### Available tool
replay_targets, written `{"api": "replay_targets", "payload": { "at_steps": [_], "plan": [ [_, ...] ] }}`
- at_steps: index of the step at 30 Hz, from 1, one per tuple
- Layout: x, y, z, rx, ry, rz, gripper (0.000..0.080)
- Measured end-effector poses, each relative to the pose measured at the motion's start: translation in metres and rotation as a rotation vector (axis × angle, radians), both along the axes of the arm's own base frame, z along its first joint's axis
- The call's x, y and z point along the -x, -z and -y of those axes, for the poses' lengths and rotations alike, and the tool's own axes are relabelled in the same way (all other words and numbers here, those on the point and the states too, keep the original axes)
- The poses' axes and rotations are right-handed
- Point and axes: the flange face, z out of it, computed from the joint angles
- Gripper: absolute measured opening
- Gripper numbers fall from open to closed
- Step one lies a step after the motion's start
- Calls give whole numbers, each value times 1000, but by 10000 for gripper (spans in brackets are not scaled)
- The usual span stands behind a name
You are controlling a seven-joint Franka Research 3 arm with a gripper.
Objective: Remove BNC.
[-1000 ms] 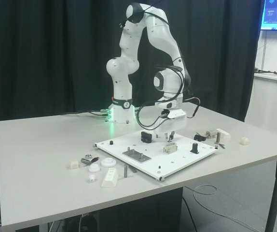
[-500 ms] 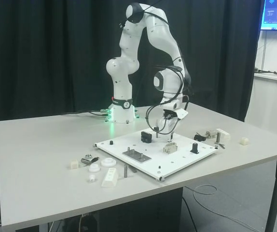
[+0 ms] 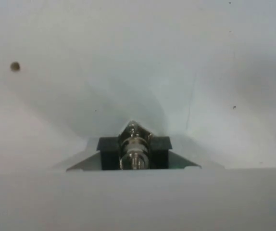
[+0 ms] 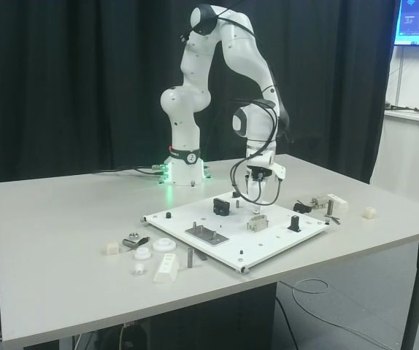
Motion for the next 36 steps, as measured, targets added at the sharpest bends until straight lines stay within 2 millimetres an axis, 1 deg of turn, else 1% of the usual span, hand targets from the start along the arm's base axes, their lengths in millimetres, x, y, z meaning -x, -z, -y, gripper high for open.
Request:
{"api": "replay_targets", "payload": {
  "at_steps": [36],
  "plan": [
    [-2,-1,0,-3,-23,-11,121]
  ]
}}
